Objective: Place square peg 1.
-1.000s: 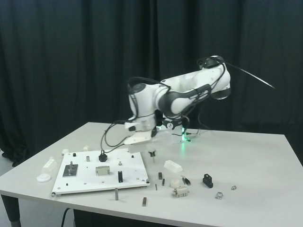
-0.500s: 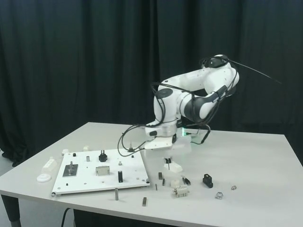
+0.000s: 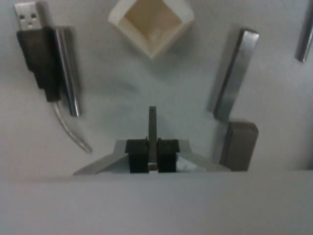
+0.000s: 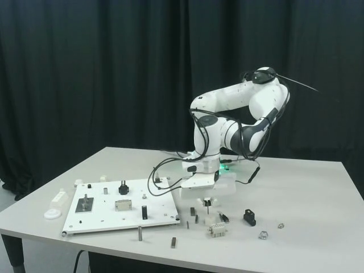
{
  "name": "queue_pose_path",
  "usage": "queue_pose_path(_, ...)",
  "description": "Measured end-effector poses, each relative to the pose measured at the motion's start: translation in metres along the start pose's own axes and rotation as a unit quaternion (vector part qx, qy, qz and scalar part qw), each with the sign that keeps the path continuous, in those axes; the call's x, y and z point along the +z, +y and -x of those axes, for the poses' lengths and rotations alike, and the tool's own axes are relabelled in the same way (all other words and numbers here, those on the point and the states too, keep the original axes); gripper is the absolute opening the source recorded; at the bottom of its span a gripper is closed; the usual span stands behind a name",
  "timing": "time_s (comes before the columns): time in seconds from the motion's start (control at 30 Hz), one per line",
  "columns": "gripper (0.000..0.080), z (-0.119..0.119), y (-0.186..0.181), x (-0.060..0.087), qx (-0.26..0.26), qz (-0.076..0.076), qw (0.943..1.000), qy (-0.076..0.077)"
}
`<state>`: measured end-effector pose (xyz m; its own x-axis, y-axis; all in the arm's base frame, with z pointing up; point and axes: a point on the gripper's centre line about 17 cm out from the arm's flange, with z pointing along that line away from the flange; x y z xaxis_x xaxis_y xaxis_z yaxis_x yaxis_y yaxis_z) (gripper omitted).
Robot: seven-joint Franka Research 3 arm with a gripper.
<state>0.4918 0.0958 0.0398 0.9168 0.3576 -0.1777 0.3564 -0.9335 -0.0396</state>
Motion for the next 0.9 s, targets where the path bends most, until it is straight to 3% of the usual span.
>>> queue_pose_path(0.2,0.0036,-0.003,0.000,0.005,0.004,0.006,1.0000,0.003)
queue_pose_path(0.23,0.0194,-0.004,0.000,0.005,0.004,0.006,1.0000,0.003)
queue_pose_path(0.4,0.0194,-0.006,-0.001,0.004,0.005,0.007,1.0000,0.004)
queue_pose_path(0.43,0.0500,-0.007,-0.002,0.004,0.005,0.007,1.0000,0.005)
queue_pose_path(0.57,0.0500,-0.009,-0.004,0.002,0.004,0.006,0.9999,0.007)
queue_pose_path(0.6,0.0731,-0.010,-0.004,0.001,0.005,0.005,0.9999,0.008)
queue_pose_path(0.9,0.0731,-0.014,-0.008,-0.004,0.004,0.002,0.9999,0.013)
